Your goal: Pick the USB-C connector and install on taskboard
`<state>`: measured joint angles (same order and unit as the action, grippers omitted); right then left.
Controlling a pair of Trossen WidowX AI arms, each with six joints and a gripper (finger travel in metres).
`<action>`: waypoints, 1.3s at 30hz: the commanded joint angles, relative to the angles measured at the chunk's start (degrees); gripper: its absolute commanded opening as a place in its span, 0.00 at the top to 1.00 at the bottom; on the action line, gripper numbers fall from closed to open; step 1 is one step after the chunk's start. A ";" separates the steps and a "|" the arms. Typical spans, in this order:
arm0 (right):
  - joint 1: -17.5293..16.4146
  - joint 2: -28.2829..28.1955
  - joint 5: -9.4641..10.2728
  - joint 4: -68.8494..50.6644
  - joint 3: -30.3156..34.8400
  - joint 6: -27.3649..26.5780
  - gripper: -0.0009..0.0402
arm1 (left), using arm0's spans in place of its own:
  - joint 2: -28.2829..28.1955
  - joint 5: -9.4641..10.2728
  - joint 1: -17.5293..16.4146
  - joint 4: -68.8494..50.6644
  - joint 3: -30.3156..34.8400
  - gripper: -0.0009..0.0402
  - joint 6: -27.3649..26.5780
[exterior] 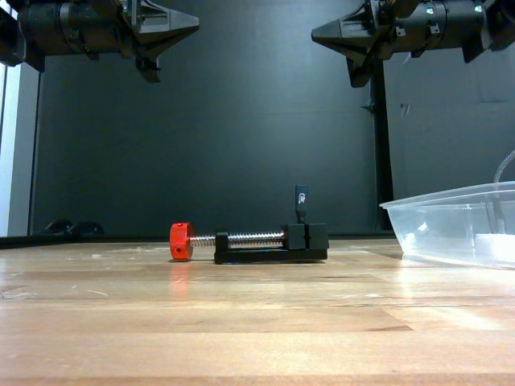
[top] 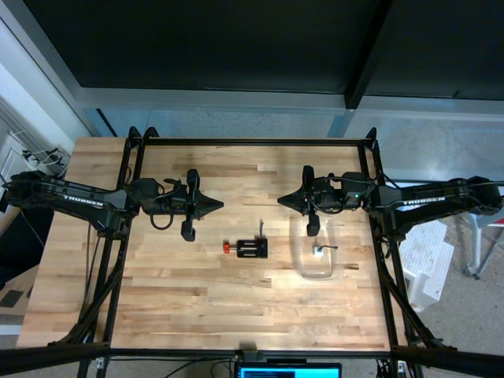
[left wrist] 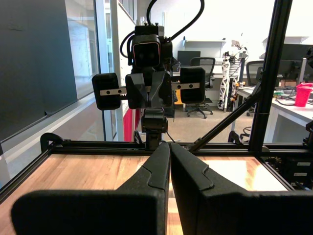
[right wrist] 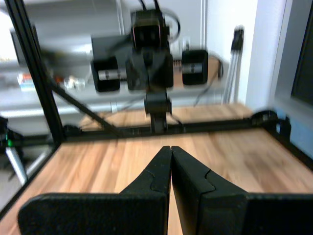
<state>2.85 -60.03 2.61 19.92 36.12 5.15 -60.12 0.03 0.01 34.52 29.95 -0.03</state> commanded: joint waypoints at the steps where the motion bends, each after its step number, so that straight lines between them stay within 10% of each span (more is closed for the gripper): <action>1: -0.15 0.42 -0.24 -12.41 4.85 -0.70 0.98 | 0.00 0.00 -0.02 0.00 0.00 0.98 0.00; 15: -3.13 0.26 -0.33 -53.99 22.64 1.11 0.98 | 0.00 0.00 0.00 0.00 0.00 0.98 0.00; 20: -6.51 0.26 -4.09 -64.81 25.83 3.91 0.98 | 0.00 0.00 0.00 0.00 0.00 0.98 0.00; 39: -15.43 -11.43 -6.08 -88.06 32.46 12.39 0.98 | 0.00 0.00 0.00 0.00 0.00 0.98 0.00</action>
<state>-12.14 -70.54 -3.46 -67.48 68.18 17.52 -60.12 0.03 0.01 34.52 29.93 -0.05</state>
